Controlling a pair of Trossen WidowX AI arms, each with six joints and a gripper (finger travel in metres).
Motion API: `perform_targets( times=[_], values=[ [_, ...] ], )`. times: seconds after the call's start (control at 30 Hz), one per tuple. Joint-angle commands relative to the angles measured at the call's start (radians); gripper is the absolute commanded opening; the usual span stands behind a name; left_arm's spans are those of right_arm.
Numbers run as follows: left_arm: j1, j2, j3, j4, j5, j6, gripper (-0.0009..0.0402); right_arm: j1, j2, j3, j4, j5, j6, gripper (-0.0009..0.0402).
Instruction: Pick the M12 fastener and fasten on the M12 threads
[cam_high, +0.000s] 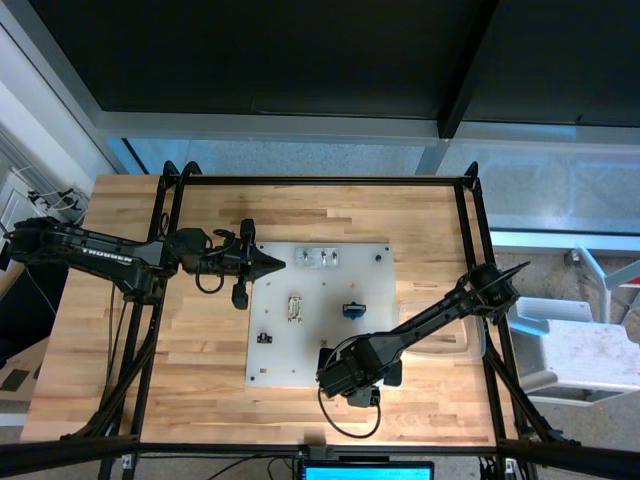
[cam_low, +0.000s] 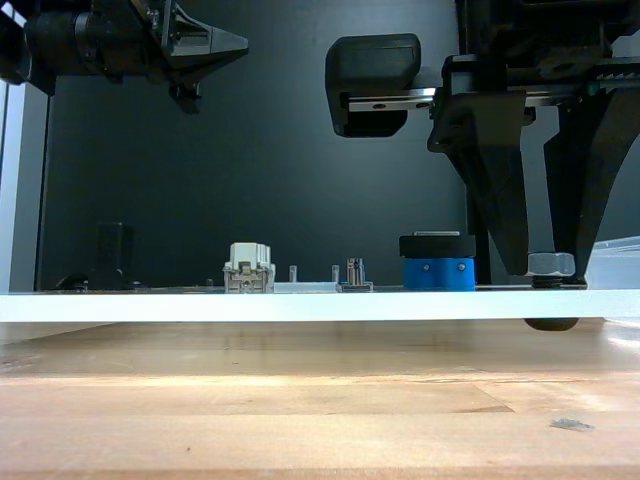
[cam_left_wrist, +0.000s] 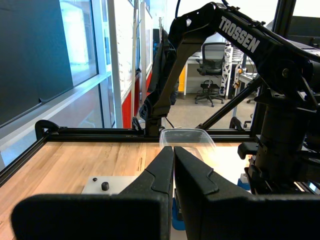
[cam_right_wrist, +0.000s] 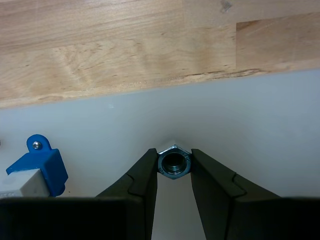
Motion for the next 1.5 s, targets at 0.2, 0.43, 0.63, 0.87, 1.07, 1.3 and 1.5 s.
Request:
perform_targets(
  times=[0.2,0.43,0.63,0.87,1.07,1.3,1.5],
  values=[
    [0.000,0.000,0.000,0.000,0.000,0.000,0.0000,0.000,0.006,-0.002,0.004,0.000,0.003,0.0000],
    [0.000,0.000,0.000,0.000,0.000,0.000,0.0000,-0.001,0.006,-0.002,0.001,0.000,0.120,0.0000],
    [0.000,0.000,0.000,0.000,0.000,0.000,0.0000,-0.002,0.005,-0.002,0.002,0.000,0.365,0.0000],
    [0.000,0.000,0.000,0.000,0.000,0.000,0.0000,-0.004,0.003,-0.002,0.003,0.001,0.756,0.0000],
    [0.000,0.000,0.000,0.000,0.000,0.000,0.0000,-0.005,0.003,-0.002,0.005,0.001,1.129,0.0000],
    [0.000,0.000,0.000,0.000,0.000,0.000,0.0000,-0.005,0.003,-0.002,0.009,0.001,1.614,0.0000],
    [0.000,0.000,0.000,0.000,0.000,0.000,0.0000,-0.005,0.003,-0.002,0.017,0.001,2.090,0.0000]
  ],
)
